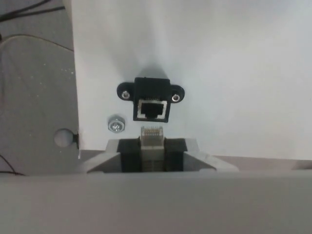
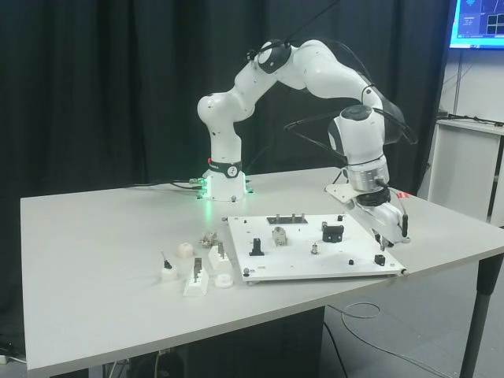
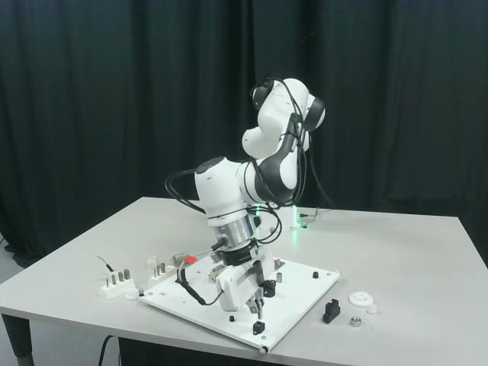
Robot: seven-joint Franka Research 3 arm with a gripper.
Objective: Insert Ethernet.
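My gripper (image 1: 153, 158) is pinching the plug (image 1: 151, 136) with its tip just short of the black socket (image 1: 152, 109) on the white board (image 1: 234, 73), so I'd keep it square, centred on the opening, and press in gently.

Grey table (image 2: 94, 236) carries white board (image 2: 315, 264); small white fixtures (image 2: 197, 272) (loose) beside it.

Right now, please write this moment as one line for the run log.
phase: pre-insertion | gripper: shut on Ethernet plug | plug: above Ethernet socket, not yet inserted | socket: on white board near its corner | alignment: roughly in line
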